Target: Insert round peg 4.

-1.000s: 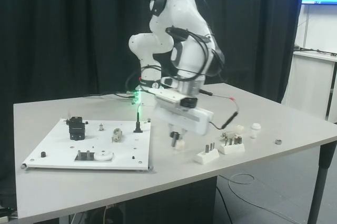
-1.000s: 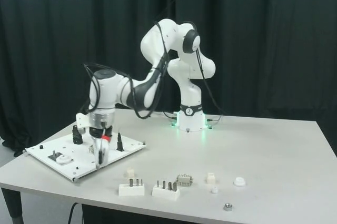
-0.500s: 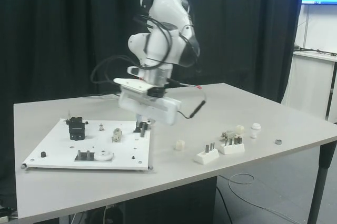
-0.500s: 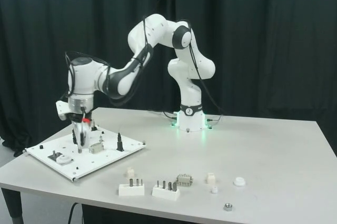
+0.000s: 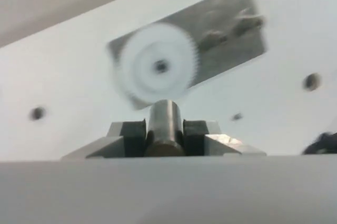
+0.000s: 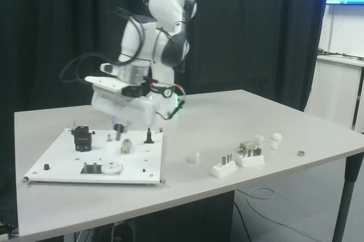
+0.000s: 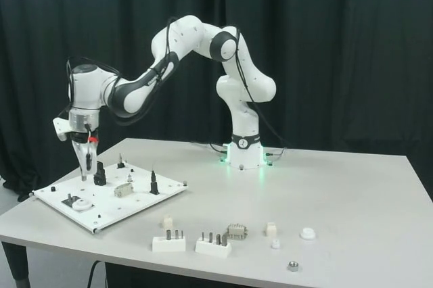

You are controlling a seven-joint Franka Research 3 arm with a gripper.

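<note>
We carry the peg over the white board

Our tool (image 5: 164, 139) is clamped on the round peg (image 5: 164, 126), above the white gear (image 5: 156, 66); next, probably, alignment with a hole nearby.

The gear (image 6: 112, 168) lies on the board (image 6: 62, 154), with two peg holders (image 6: 223, 168) on the table (image 6: 239, 122) well apart.

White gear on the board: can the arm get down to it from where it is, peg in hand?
Probably yes. The gripper, shut on the peg, hangs above the white board with the gear in open view below it in the wrist view. Nothing stands between them; the posts sit beside the gear.
</note>
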